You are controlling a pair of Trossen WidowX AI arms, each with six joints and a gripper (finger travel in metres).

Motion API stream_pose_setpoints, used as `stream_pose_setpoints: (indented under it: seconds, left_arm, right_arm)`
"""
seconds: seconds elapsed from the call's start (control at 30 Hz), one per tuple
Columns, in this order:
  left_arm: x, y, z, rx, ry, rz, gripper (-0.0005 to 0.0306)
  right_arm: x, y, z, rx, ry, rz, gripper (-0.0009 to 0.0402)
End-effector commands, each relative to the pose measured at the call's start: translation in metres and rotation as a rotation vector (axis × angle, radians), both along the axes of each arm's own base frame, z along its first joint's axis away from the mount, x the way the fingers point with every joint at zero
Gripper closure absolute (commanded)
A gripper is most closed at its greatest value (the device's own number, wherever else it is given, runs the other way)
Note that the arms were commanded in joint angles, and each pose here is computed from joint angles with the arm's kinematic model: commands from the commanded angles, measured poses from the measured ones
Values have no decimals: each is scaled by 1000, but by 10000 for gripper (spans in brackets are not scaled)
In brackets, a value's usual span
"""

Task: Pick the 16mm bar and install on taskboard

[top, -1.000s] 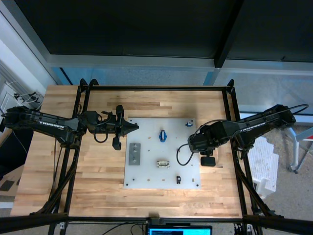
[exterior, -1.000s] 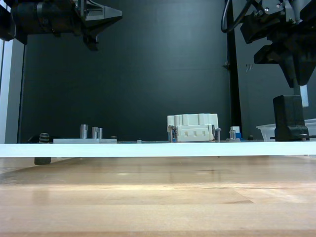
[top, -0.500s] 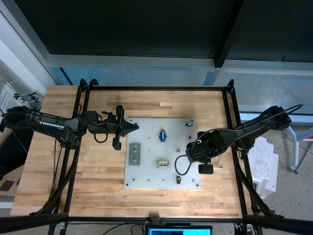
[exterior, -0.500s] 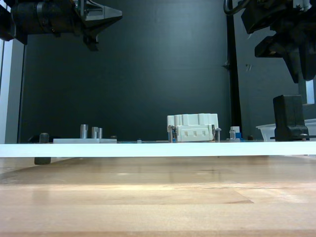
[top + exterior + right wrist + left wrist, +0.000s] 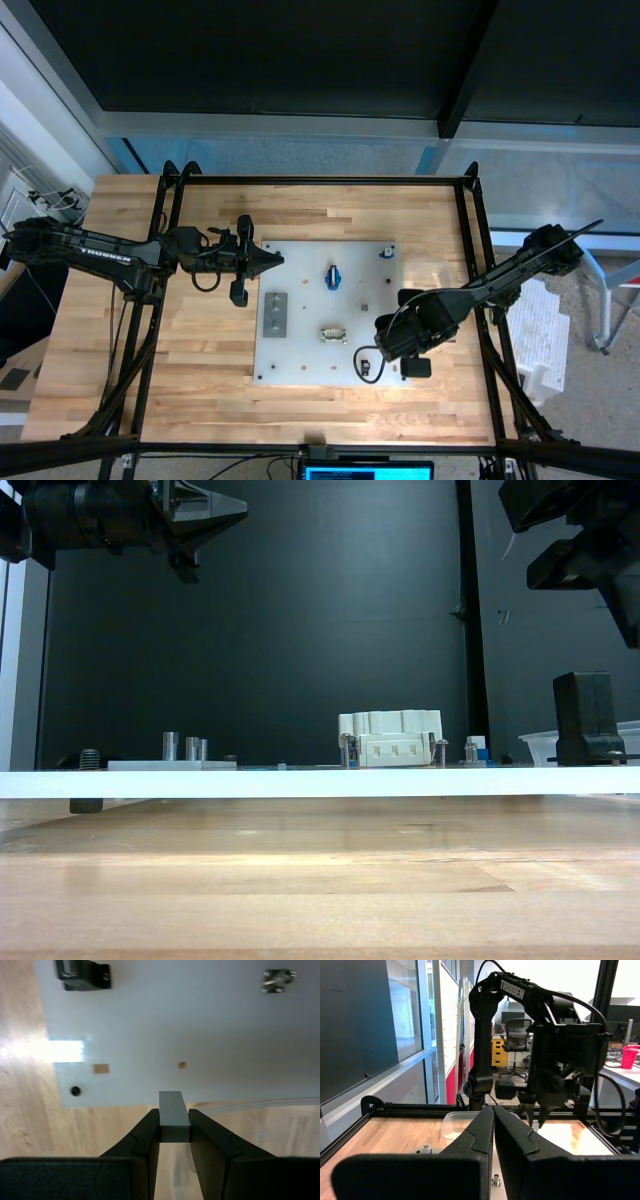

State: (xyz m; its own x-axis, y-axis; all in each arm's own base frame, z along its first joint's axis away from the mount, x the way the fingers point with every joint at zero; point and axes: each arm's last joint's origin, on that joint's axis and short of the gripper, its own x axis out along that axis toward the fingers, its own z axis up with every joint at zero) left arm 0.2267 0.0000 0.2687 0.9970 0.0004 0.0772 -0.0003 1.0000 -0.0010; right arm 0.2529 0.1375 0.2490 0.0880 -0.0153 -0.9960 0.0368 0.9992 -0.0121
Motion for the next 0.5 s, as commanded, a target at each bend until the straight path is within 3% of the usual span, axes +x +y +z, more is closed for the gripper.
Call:
stream_pose_setpoints:
  seconds: [0.03,0.37,0.5]
  left_arm:
    - [0,0,0,0,0,0,300]
    - [0,0,0,0,0,0,300]
    - [0,0,0,0,0,0,300]
  right_arm:
    - [2,9,-2,6,0,1,391]
    - [13,33,-8,11,-1,15,391]
    - [19,40,-12,32,8,19,391]
